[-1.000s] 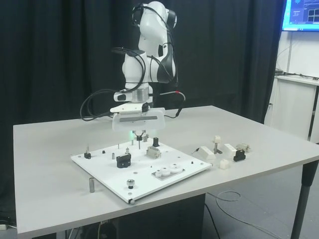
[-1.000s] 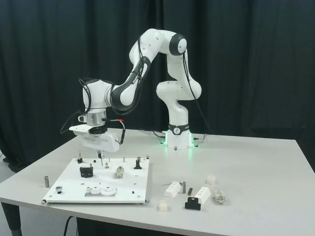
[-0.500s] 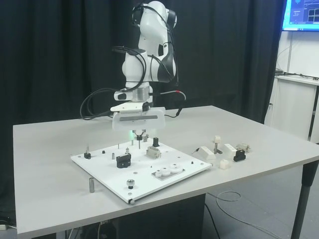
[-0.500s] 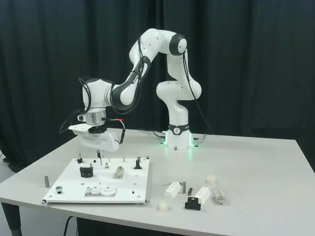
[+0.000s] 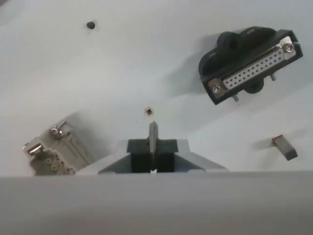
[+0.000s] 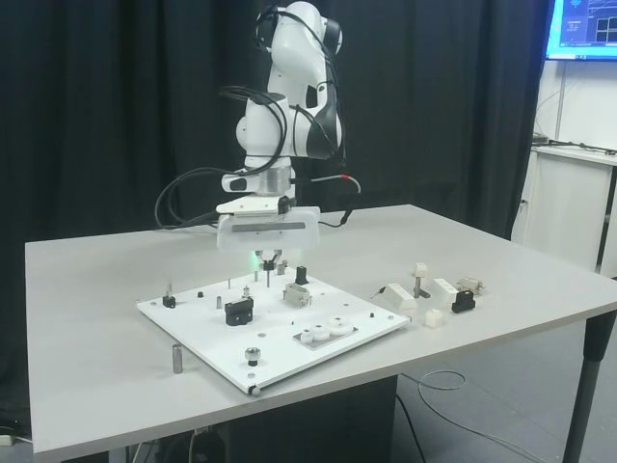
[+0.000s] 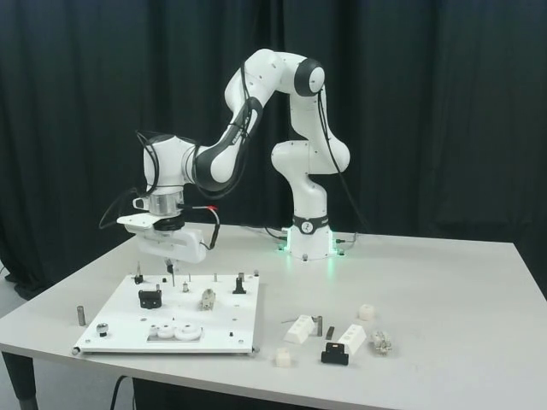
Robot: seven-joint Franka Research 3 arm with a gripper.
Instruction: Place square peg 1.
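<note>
My gripper (image 6: 263,261) hangs over the back part of the white board (image 6: 289,333) and is shut on a thin grey square peg (image 5: 153,138). The peg points straight down, its tip a little above the board. In the wrist view a small square hole (image 5: 147,111) lies in the board just beyond the peg's tip. From the second room view the gripper (image 7: 170,265) and peg (image 7: 171,276) are above the board's far left area, apart from the parts fixed there.
On the board near the peg sit a black multi-pin connector (image 5: 249,66), a grey connector block (image 5: 51,152) and a small grey bar (image 5: 284,147). White gears (image 6: 324,333) lie nearer the front. Loose white and black parts (image 6: 434,292) lie on the table to the board's right.
The arm has lifted the gripper and the peg a little higher above the board. Nothing else on the table has moved.
</note>
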